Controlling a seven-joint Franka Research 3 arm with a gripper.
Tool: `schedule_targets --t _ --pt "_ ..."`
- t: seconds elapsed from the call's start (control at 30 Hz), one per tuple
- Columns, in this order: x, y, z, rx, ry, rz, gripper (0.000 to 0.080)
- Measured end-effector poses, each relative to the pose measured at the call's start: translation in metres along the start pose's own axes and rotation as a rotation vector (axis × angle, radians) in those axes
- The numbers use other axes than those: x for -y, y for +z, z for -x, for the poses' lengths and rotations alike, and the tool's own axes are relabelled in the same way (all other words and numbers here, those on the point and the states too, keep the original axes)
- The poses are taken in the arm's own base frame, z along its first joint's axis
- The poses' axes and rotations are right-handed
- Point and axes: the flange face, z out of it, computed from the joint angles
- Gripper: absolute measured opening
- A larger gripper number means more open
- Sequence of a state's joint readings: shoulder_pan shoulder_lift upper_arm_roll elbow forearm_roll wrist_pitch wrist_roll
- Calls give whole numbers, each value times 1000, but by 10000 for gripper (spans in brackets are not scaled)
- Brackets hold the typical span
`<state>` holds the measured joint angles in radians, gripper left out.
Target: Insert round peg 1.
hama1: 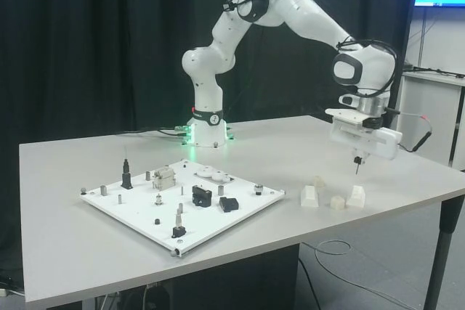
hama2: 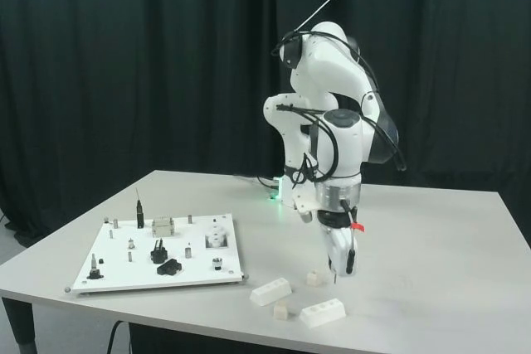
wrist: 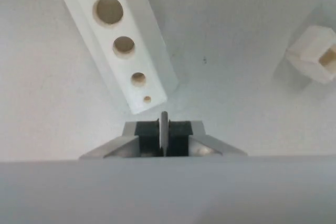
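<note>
My pincer (wrist: 164, 141): closed on the round peg (wrist: 164, 129), a thin grey pin held upright between my fingers.
Round peg: in the air above the grey surface (hama1: 290, 143), just short of the white hole block (wrist: 122, 35).
Hole block: four round holes in a row; the smallest hole (wrist: 147, 99) is nearest the peg.
Small white block (wrist: 315, 53): well apart, to one side.

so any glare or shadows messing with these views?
Wrist view: soft shadow beside the white block, holes readable, peg clear in the gripper. First room view: green glow at the arm base. Second room view: even light.
</note>
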<state>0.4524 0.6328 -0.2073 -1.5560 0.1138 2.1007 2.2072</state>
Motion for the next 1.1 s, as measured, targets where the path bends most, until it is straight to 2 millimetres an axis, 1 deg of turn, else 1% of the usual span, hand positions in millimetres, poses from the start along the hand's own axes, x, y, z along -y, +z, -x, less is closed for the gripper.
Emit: schedule_targets --t 0.17,0.37,1.1 --pt "-2 -8 0 0 -1 -1 31" --pt "-4 -13 2 1 -3 -2 31" --pt "-9 -16 7 -5 -16 -11 31"
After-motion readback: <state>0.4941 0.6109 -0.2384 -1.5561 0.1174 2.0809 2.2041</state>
